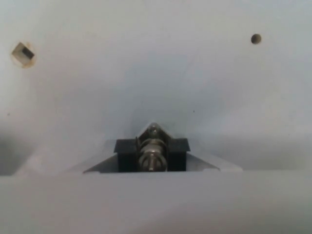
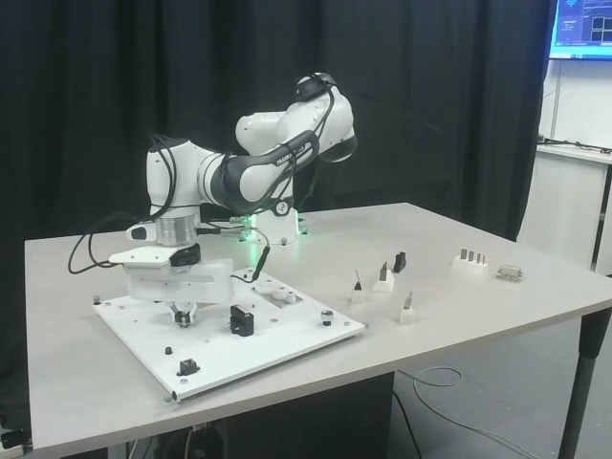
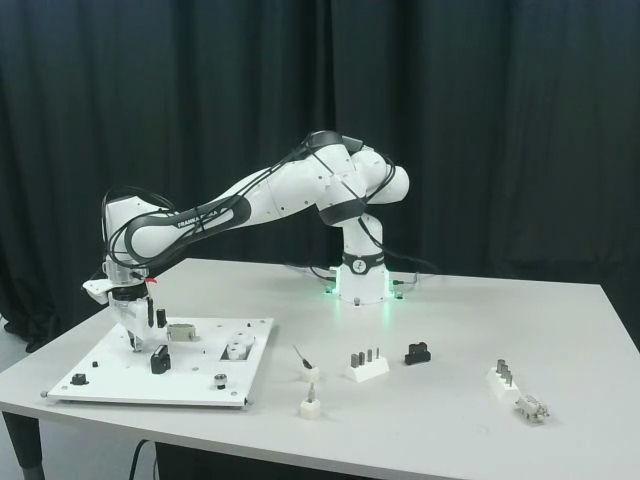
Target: Insert BNC.
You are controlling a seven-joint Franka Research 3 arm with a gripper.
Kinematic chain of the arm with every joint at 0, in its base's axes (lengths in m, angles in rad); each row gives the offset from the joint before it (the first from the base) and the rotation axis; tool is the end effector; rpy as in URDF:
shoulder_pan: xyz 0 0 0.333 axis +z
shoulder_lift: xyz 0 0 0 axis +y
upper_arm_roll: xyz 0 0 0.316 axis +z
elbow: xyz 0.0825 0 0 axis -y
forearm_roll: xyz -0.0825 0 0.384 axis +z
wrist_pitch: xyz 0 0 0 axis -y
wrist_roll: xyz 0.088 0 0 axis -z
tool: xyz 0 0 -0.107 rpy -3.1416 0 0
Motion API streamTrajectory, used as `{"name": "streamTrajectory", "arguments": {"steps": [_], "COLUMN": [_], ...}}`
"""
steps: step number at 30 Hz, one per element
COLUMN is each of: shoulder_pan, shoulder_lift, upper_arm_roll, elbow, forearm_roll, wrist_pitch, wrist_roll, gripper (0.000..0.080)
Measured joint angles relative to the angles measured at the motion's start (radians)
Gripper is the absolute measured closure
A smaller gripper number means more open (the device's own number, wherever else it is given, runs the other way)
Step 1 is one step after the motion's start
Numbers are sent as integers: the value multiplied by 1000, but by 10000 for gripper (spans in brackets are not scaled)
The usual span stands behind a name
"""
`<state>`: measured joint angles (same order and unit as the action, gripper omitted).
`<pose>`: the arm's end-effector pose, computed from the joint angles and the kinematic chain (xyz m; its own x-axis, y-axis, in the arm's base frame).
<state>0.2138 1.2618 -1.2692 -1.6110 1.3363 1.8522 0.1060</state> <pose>0.5217 -0.4332 0.2083 0.1407 -0.9897 -0.0264 -0.9878 -0.1385 -0.0707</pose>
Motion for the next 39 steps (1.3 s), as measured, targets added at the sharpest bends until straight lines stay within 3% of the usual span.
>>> {"name": "streamTrajectory", "arguments": {"steps": [23, 39], "shoulder_pan": [1, 1], "shoulder_lift": [-2, -2], "upper_arm_roll": [0, 1], "elbow": [0, 0], "forearm_roll": [-4, -5], "wrist_pitch": [0, 2], "wrist_roll": [4, 200], "gripper": [682, 682]}}
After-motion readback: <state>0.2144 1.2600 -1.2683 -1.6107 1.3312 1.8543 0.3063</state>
